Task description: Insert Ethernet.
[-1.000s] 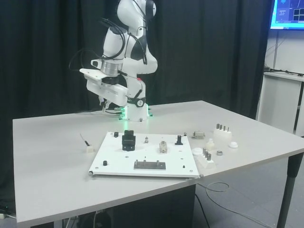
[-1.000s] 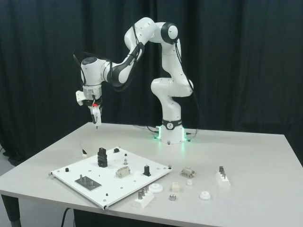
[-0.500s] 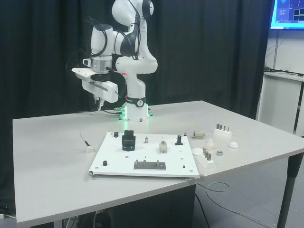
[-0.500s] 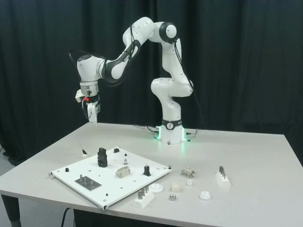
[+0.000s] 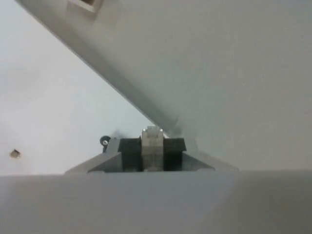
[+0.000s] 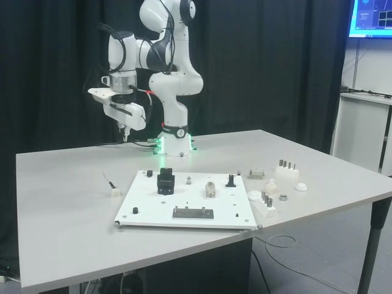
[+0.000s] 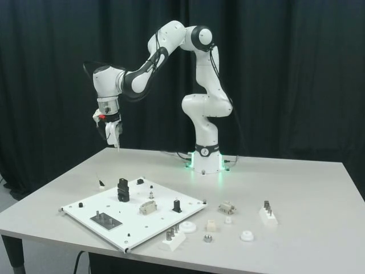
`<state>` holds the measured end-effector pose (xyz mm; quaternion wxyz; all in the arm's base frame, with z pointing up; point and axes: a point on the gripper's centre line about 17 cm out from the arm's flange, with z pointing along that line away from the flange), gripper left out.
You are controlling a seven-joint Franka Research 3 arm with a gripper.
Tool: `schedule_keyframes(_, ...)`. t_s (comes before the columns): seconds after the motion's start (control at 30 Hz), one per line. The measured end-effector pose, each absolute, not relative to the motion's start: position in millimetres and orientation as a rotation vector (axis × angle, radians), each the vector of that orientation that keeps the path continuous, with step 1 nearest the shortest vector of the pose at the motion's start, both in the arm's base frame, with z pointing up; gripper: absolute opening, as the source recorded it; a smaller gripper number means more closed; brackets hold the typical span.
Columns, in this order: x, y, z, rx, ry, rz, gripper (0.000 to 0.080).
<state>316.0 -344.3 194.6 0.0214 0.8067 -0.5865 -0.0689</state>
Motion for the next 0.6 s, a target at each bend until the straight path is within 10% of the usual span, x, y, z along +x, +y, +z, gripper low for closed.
schedule_keyframes(0.6, 269.4, -328.8, 204.5, 2.521, -1.906, -0.273, 0.0088)
